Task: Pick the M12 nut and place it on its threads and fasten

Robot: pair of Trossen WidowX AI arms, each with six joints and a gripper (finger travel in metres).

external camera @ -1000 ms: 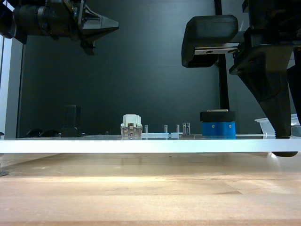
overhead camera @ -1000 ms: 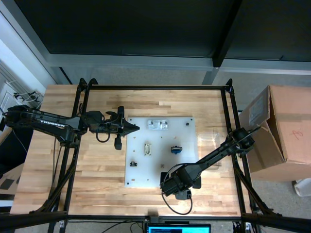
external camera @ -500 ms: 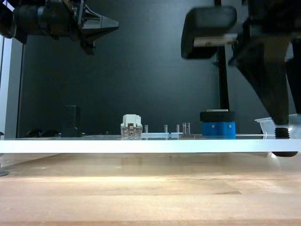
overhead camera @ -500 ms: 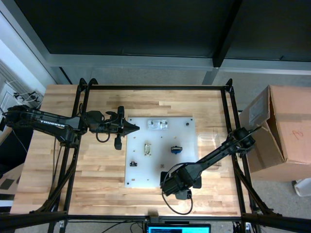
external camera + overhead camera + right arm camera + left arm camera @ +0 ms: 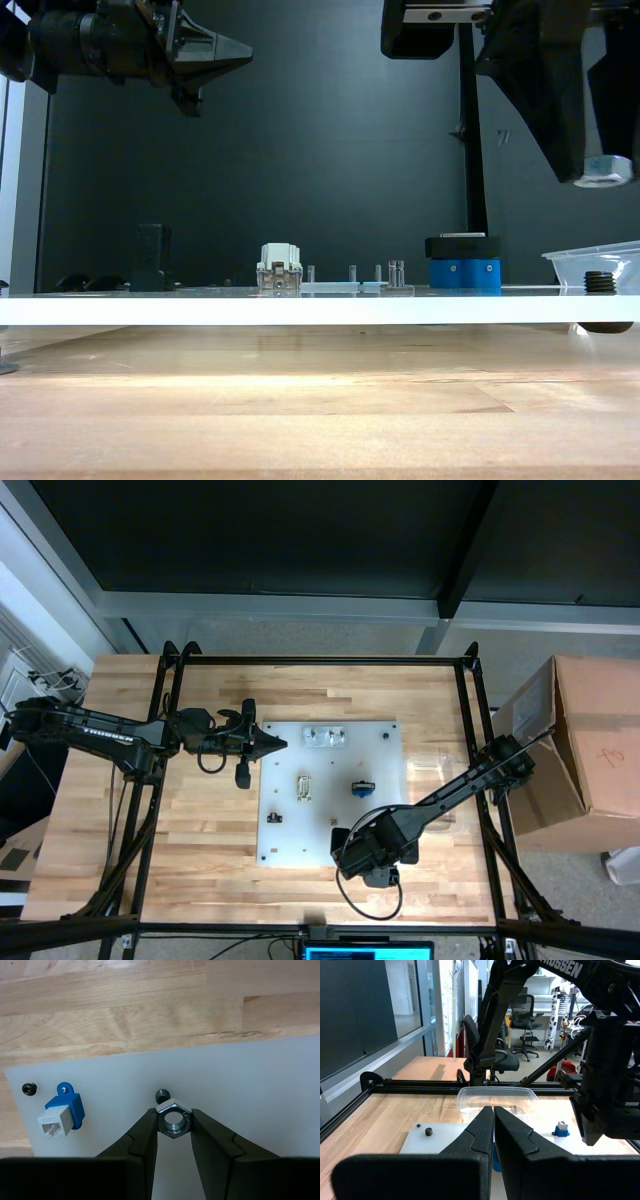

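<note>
There are two black arms and two end effectors. The right end effector [image 5: 173, 1121] is clamped on the one small silver nut [image 5: 604, 171], which has six flat sides and a round hole. It holds the nut up in the air, over the near right edge of the flat white board [image 5: 300, 845]. The one short black stud [image 5: 599, 283] stands on the board below the nut, apart from it, and its ribs show bare. One clear plastic tray [image 5: 430, 763] sits just past the board's right side. The left end effector [image 5: 493, 1110] hangs up high at the board's left edge, and its two pointed black fingers are pressed together. One round blue part [image 5: 464, 272] sits on the board. The table [image 5: 200, 870] is pale, striped wood.
</note>
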